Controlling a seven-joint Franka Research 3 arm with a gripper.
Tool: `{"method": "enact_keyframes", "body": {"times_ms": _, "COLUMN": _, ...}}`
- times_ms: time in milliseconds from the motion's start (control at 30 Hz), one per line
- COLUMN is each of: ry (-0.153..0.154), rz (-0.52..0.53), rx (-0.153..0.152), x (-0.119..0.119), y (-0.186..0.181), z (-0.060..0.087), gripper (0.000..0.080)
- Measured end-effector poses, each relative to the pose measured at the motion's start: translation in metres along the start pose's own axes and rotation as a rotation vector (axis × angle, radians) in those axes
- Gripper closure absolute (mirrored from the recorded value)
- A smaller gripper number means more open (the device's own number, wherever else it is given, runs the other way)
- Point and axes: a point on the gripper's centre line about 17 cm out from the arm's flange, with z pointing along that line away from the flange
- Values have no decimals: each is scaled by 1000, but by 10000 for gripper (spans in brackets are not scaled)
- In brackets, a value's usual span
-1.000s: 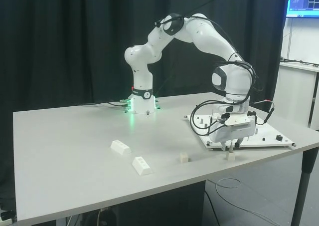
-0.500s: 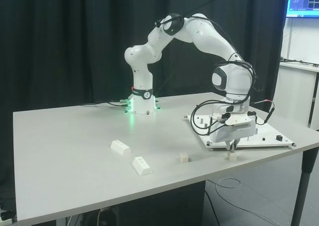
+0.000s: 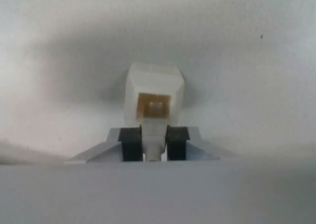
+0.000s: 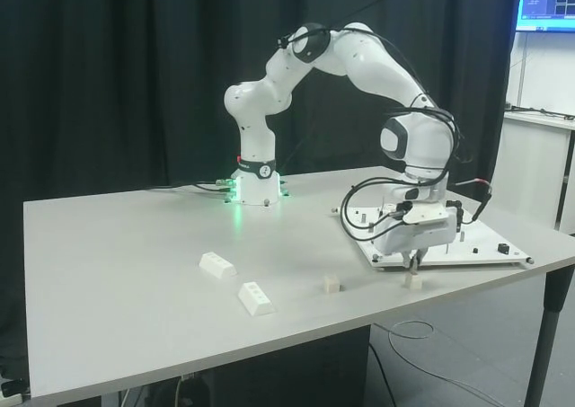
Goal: Pick Ethernet.
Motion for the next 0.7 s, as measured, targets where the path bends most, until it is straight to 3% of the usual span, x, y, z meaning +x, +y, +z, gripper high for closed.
{"method": "enact_keyframes", "body": {"times_ms": 300, "ry": -19, "rz": -3, "rx": 8, "x": -6, "y": 1, "z": -22, "gripper": 702}}
{"method": "enact_keyframes", "body": {"times_ms": 700, "ry": -10, "rz": -16, "rx": 6, "x": -6, "y": 2, "z": -47, "gripper": 704}}
